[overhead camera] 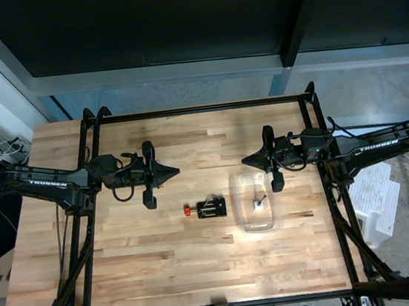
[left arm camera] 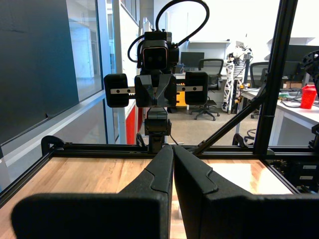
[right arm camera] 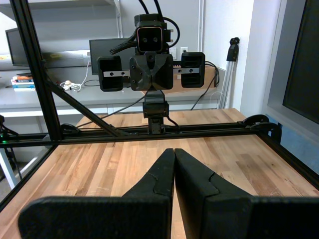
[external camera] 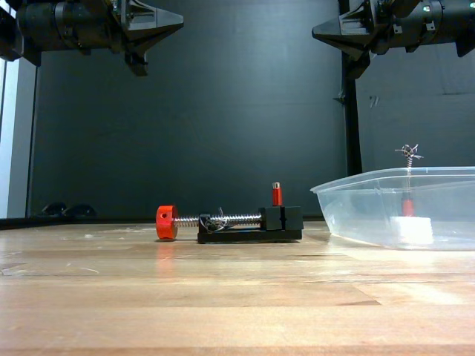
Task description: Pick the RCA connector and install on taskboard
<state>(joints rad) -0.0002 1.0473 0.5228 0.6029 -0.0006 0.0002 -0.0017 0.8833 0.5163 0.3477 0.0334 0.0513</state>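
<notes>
Low view shows your connector (external camera: pixel 408 185) upright in the tray (external camera: pixel 356 211), likely light and frail; pinch its stem low; left gripper (external camera: pixel 180 27) and right gripper (external camera: pixel 315 32) hang closed, high, well apart.

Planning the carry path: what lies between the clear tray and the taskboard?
Only bare wooden table between tray and taskboard, plain in the high view. The left tool and right tool hang shut above the table, beyond that stretch.

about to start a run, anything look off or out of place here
Nothing stands out. The taskboard lies flat mid-table; the RCA connector stands upright in the clear tray, nothing spilled. The left claw and right claw are both shut, high above the table.
</notes>
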